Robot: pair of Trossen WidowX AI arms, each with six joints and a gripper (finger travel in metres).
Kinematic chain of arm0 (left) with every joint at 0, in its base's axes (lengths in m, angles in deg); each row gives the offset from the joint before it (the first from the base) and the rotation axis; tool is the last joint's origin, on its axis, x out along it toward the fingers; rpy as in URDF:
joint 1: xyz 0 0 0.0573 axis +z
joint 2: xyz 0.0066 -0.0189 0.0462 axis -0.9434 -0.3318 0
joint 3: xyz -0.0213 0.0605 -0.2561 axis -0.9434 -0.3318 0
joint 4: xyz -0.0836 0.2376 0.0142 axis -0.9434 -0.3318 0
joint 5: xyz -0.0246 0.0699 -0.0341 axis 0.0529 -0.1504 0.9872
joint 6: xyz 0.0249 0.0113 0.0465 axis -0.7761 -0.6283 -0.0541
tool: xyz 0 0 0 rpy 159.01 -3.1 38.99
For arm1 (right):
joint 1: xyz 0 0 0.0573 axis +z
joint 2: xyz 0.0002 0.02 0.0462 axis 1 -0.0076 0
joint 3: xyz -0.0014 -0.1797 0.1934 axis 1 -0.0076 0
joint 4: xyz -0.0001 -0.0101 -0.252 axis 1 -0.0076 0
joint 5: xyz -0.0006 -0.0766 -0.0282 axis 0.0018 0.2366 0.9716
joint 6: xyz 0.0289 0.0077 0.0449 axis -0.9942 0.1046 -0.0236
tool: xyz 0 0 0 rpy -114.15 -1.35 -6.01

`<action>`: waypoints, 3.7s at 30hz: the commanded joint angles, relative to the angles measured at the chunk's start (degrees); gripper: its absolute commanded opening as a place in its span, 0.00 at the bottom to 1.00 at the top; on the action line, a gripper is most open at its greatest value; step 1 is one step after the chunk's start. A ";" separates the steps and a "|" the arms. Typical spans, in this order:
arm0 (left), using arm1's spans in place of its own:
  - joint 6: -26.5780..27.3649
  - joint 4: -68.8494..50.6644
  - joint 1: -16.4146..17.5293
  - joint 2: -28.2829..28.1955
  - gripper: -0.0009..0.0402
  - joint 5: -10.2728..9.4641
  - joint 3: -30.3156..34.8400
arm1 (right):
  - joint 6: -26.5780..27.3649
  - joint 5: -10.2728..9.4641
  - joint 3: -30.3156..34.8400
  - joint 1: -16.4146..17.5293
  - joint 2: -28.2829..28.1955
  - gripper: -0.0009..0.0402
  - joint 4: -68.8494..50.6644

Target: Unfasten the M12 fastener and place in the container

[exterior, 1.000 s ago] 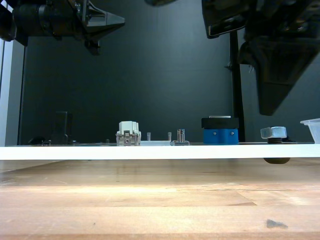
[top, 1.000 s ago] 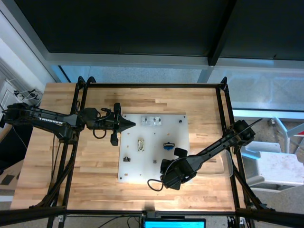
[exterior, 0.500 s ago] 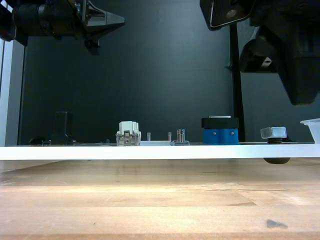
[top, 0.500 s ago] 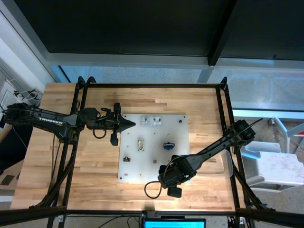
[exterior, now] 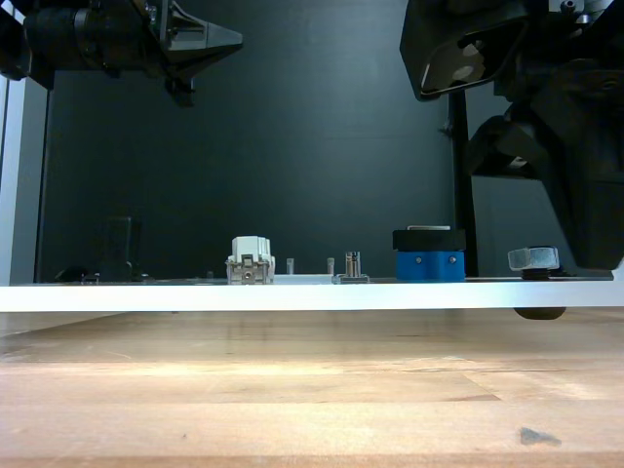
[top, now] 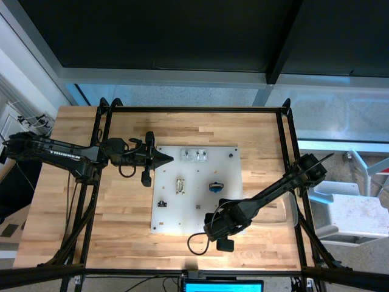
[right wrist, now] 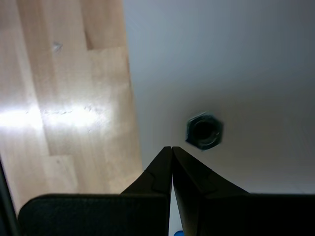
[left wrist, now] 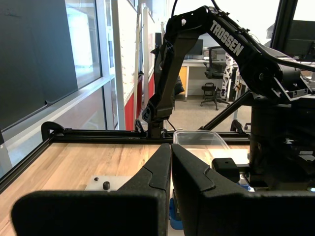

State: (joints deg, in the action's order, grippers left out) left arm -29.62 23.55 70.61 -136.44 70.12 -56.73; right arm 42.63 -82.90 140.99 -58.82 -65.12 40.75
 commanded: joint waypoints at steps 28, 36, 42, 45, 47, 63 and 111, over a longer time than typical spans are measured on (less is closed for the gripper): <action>0.00 -0.02 0.00 0.02 0.02 0.00 0.00 | 1.62 7.37 7.28 0.76 0.09 0.48 -9.90; 0.00 -0.02 0.00 0.00 0.02 0.02 0.00 | 1.97 7.54 7.28 0.76 -2.21 0.61 -8.68; 0.00 -0.02 0.00 0.00 0.02 0.00 0.00 | 2.91 7.61 6.99 0.74 -2.64 0.57 -7.41; 0.00 0.00 0.00 0.00 0.02 0.00 0.00 | 3.21 7.61 6.49 0.68 -2.64 0.54 -7.02; 0.00 -0.02 0.02 0.00 0.02 0.00 0.00 | 3.21 7.56 5.92 0.68 -2.64 0.53 -6.40; 0.00 0.00 0.00 0.00 0.02 0.00 0.00 | 4.33 7.54 4.11 0.61 -2.64 0.38 -4.00; 0.00 0.00 0.02 0.00 0.02 0.00 0.00 | 92.02 6.05 3.72 0.63 -2.25 0.05 -3.32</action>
State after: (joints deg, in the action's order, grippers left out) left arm -29.62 23.53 70.61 -136.42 70.09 -56.75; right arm 131.22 -76.78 144.66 -58.21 -67.61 37.76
